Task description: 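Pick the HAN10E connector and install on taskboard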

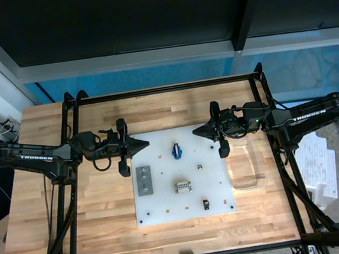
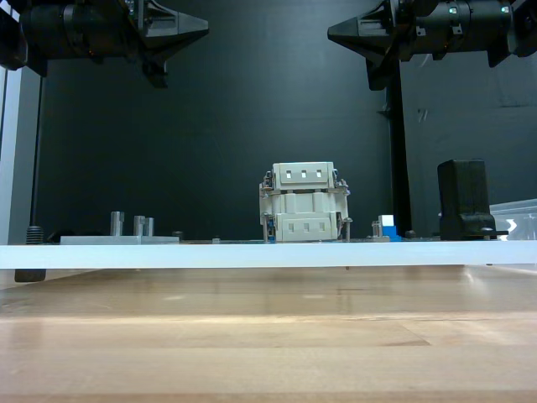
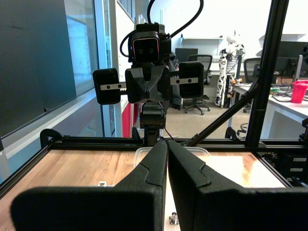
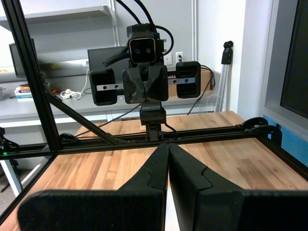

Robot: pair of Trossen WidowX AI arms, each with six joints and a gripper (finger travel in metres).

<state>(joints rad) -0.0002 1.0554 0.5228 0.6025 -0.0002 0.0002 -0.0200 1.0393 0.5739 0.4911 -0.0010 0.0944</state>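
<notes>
1. Nearest the near edge of the worktop (image 1: 105, 208) lies the white taskboard (image 1: 169, 205). A small black fitting (image 1: 206, 205) stands close to the board's near edge, towards its right corner.
2. Just beyond that, around the middle of the board, sits the HAN10E connector (image 1: 182, 187). From table height it looks like a beige-grey piece stacked squarely on a matching lower piece. It is upright and nothing has hold of it.
3. To the connector's left on the board lies the grey metal block (image 1: 144, 180). Further back, towards the board's far edge, stands the blue part (image 1: 176, 150).
4. On the worktop off the board's right edge rests a clear plastic tray (image 1: 246, 185). As far as I can make out, there is nothing in it.
5. Over the board's far-left corner hangs the left gripper (image 1: 145, 144), well above the surface. Its fingers are pressed together with nothing between them.
6. Facing it over the far-right corner hangs the right gripper (image 1: 197, 131), at about the same height. Its fingers are likewise closed tip to tip and empty.
7. My reading is that the task is at or very near its end. The connector is on the board rather than in the tray, and both arms are high, apart from it and carrying nothing. I cannot tell whether the upper piece is pushed fully home into the lower one. If anything is left to do, I judge it to be a check or a final press on that seating.
</notes>
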